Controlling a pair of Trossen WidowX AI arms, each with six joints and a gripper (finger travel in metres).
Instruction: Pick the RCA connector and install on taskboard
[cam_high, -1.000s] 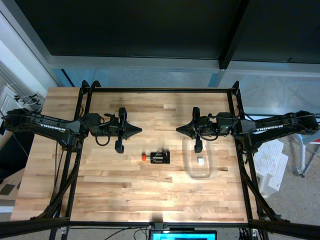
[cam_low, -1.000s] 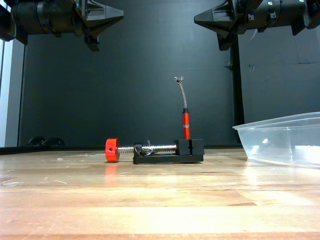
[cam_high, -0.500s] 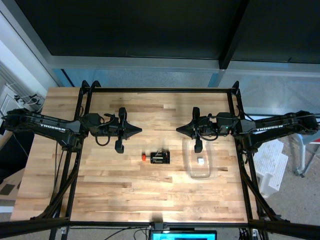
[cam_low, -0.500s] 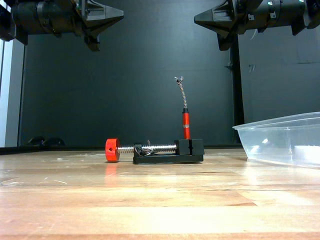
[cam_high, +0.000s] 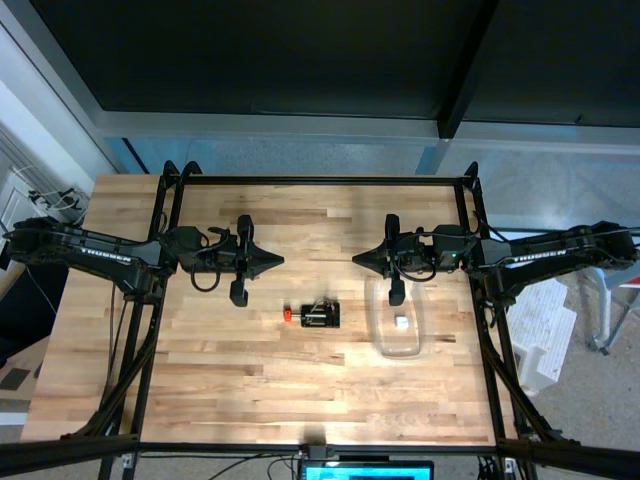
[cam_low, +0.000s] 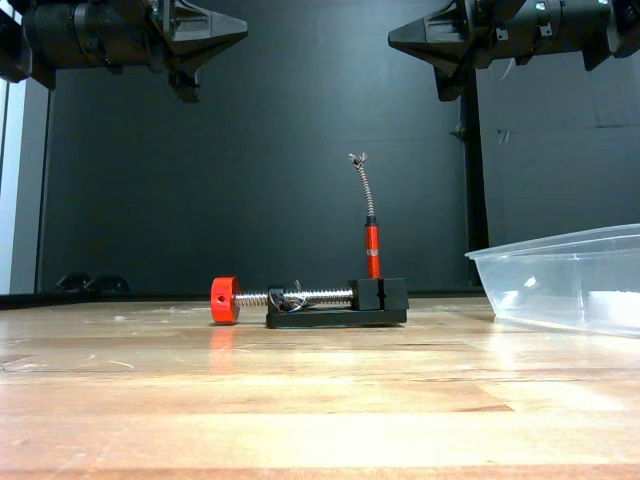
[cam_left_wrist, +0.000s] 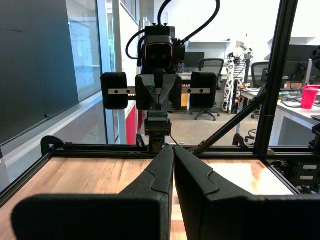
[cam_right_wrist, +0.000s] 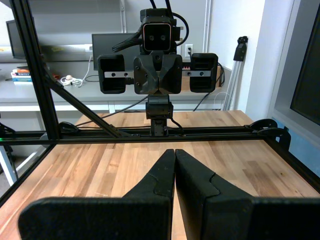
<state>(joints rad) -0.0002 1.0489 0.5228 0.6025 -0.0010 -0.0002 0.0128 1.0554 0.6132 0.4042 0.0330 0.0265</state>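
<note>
In the low view the red connector stands upright on the black vise, and its braided cable rises free from it with nothing holding it. From above, the vise with its red knob sits mid-table. The clear tray holds only the white block. My left gripper hangs high over the table left of the vise, fingers together and empty. My right gripper hangs high at the tray's far end, likewise shut on nothing. Both wrist views show closed fingers.
A black frame rail runs along the table's far edge, with side rails down both flanks. The tray wall rises at the right in the low view. Bare wood lies in front of the vise.
</note>
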